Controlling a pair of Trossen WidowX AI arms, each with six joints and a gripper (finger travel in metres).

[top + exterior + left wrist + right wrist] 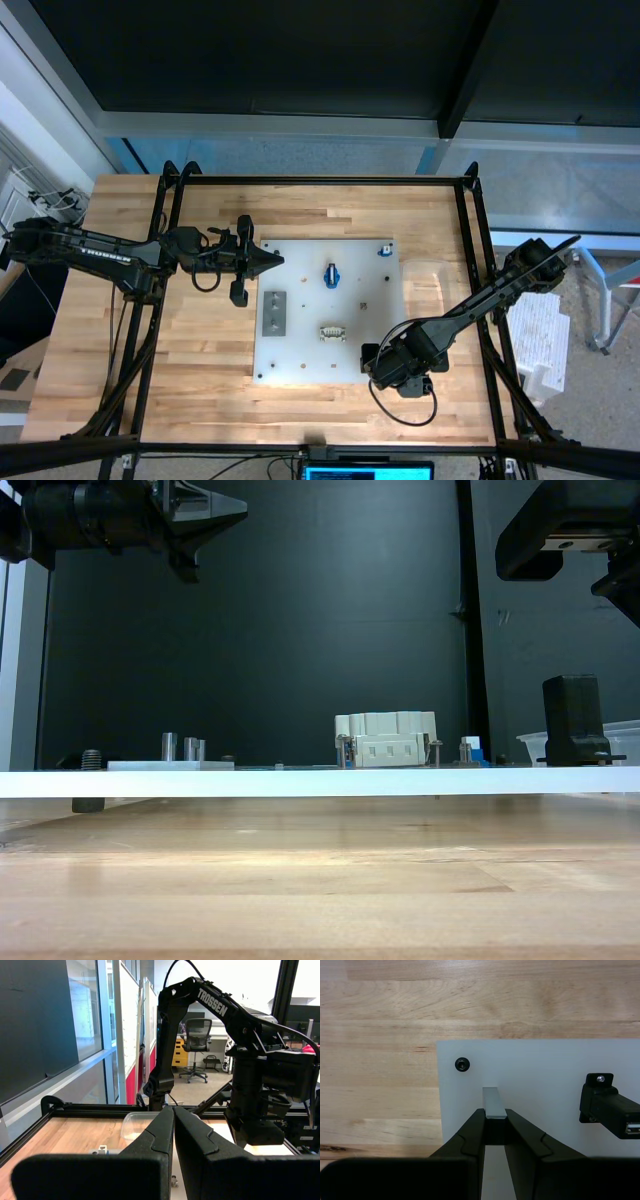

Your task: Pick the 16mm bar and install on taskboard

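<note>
The right hand (494, 1115) is closed on the 16mm bar (493, 1102), a short grey metal piece pinched between the two black fingertips with its end sticking out past them. From the right wrist view the bar hangs over the taskboard (545, 1070), just inside one of its corners, near a black corner screw (462, 1064) and beside a black connector (607, 1107) mounted on the plate; whether the bar touches the plate cannot be told. In the high view this arm reaches in over the board's near right corner. The left hand (173, 1110) has its fingers pressed together with nothing between them, and sits raised over the far left edge of the board, pointing toward the right arm. On the white plate lie a grey two-hole block (273, 312) at the left, a blue knob (332, 274) farther back and a pale connector (333, 333) near the middle. The board rests on the wooden tabletop (180, 340).
</note>
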